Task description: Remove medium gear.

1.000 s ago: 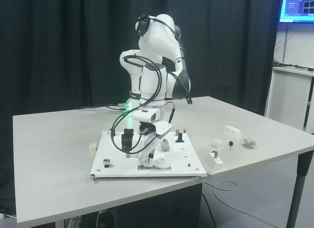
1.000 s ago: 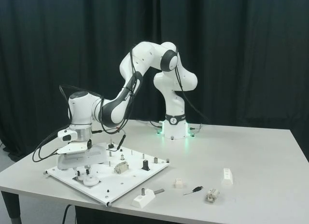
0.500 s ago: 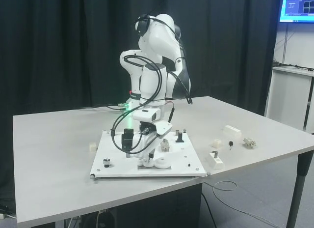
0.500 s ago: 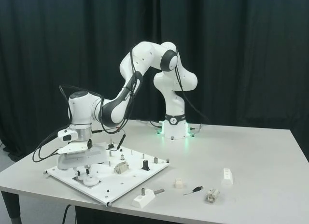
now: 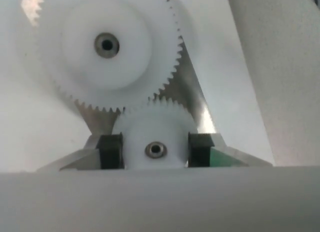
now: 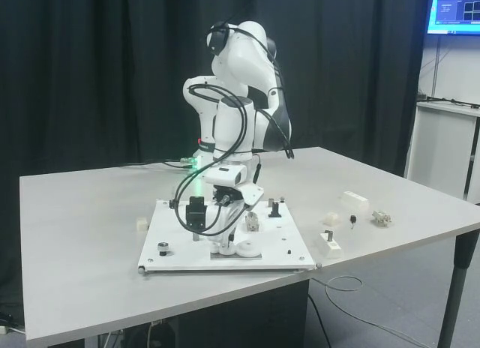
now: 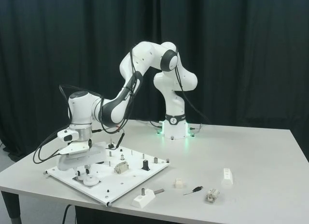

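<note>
In the wrist view the small white medium gear (image 5: 154, 129) sits between my two black finger pads (image 5: 111, 151), which press on its opposite sides. My gripper (image 5: 155, 151) is shut on it. A metal shaft end shows in the gear's centre hole. Its teeth mesh with the large white gear (image 5: 107, 47) beside it. In the room views my gripper (image 6: 223, 239) points straight down at the near edge of the white board (image 6: 277, 247), next to the large gear (image 6: 242, 250). The hand hides the medium gear there. From the second room view, my gripper (image 7: 81, 172) stands over the board's (image 7: 125, 183) left corner.
The board carries a black bracket (image 6: 276, 208), a grey connector (image 6: 253, 223) and several thin pegs. On the table to the right lie a white block (image 6: 355, 200), a small connector (image 6: 381, 218), a white block with a peg (image 6: 328, 245) and a screwdriver (image 7: 195, 189). A small cube (image 6: 140, 224) lies left of the board.
The hand has risen very slightly over the board. Nothing else has moved.
</note>
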